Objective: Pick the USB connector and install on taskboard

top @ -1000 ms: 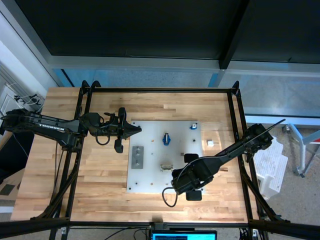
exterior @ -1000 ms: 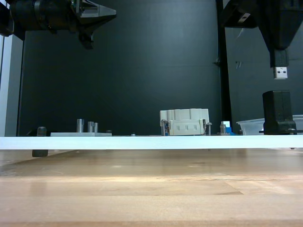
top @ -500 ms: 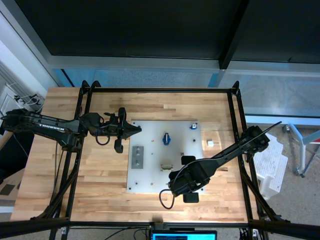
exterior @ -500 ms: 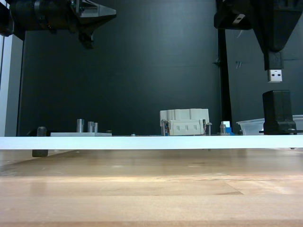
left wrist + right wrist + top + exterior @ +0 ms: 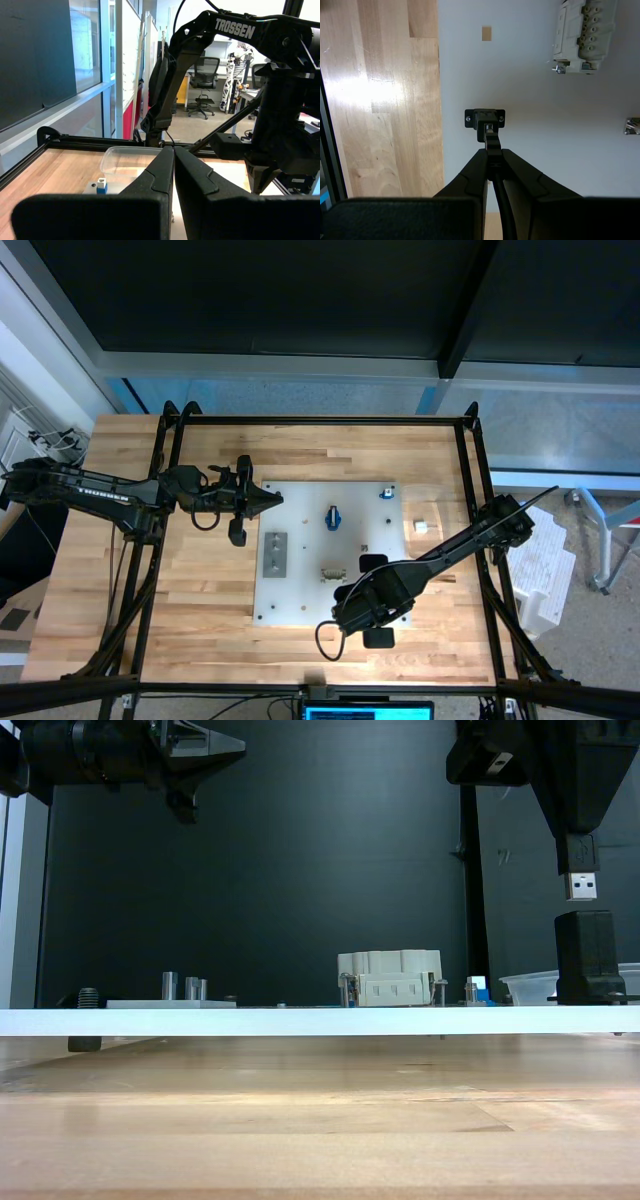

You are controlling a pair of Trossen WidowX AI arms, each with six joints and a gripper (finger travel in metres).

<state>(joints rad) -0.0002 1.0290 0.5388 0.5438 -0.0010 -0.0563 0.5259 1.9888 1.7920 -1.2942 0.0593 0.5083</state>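
Right gripper (image 5: pixel 492 154), clamped on the silver-tipped black USB connector (image 5: pixel 580 872), hangs just above the black upright socket block (image 5: pixel 590 955) on the large white square taskboard (image 5: pixel 300 530). It seems aligned, so lower straight. Left gripper (image 5: pixel 173 152), fingers together, sits well apart from that block.

I work in a robotics lab: my Trossen-branded arm (image 5: pixel 235 30) reaches over a black-framed wooden bench (image 5: pixel 200 590) carrying a white taskboard (image 5: pixel 300 505), with glass partitions (image 5: pixel 87 45) and an office chair (image 5: pixel 206 75) on the open floor behind.

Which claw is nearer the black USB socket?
Right. The right claw holds the USB connector just above the black socket; the left claw hangs shut over the taskboard's far-left corner.
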